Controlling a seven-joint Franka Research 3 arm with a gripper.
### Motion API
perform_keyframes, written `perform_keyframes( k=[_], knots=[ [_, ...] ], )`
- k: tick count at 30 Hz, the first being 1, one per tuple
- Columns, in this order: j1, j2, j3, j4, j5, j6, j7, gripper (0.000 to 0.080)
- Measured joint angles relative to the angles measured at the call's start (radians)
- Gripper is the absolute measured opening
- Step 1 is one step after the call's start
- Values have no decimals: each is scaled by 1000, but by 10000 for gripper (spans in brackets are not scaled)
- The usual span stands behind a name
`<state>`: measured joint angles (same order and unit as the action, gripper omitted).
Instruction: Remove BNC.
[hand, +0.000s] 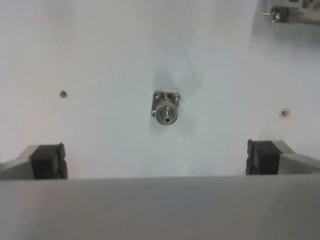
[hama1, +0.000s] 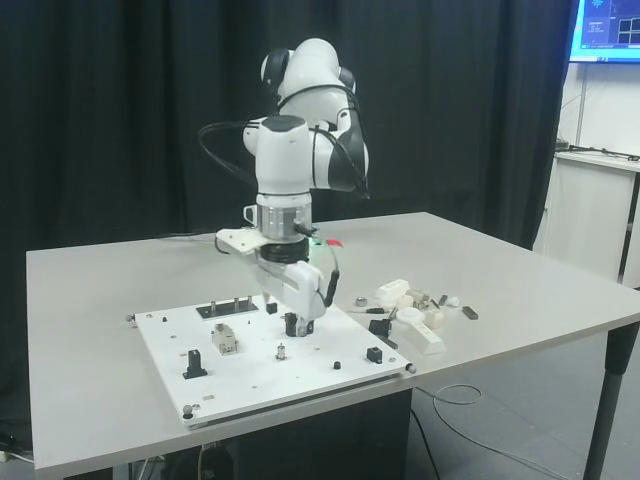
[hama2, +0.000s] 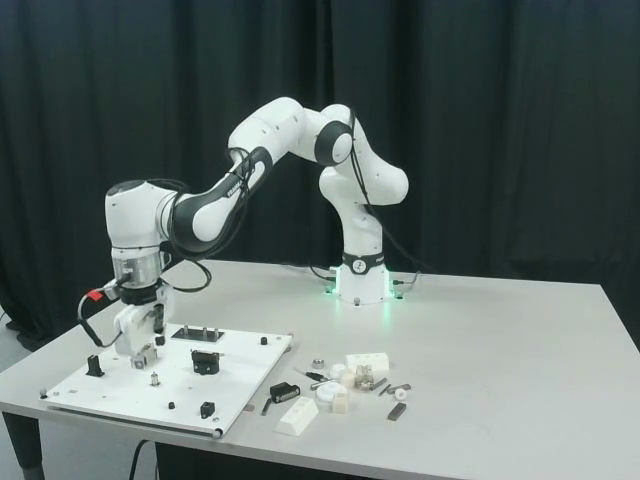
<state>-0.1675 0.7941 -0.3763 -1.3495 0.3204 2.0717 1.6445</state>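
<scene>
The BNC connector (hand: 166, 108) is a small metal socket on a square flange, standing upright on the white board (hand: 100, 60). In the wrist view it lies ahead of my gripper (hand: 155, 159), between the lines of the two black fingertips (hand: 48, 161). The jaws stand wide open with nothing between them. In the first room view the gripper (hama1: 296, 325) hangs just above the board (hama1: 250, 385), slightly behind the BNC connector (hama1: 281, 351). The second room view shows the gripper (hama2: 146, 354) close above the BNC connector (hama2: 154, 379).
Other fixtures stand on the board: a black block (hama1: 194, 364), a grey-white part (hama1: 223, 339), a rail with pegs (hama1: 232, 306) and a small black piece (hama1: 375, 354). Several loose white and black parts (hama1: 415, 310) lie on the grey table beside the board.
</scene>
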Motion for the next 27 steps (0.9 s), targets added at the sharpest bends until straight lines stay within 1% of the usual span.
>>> perform_keyframes(
  k=[6,16,20,27],
  knots=[
    [2,22,0,8,0,0,-4,800],
    [3,56,-6,39,-2,11,-4,800],
    [4,64,-12,46,-2,16,-4,800],
    [5,68,-12,46,-2,22,-4,800]
  ],
)
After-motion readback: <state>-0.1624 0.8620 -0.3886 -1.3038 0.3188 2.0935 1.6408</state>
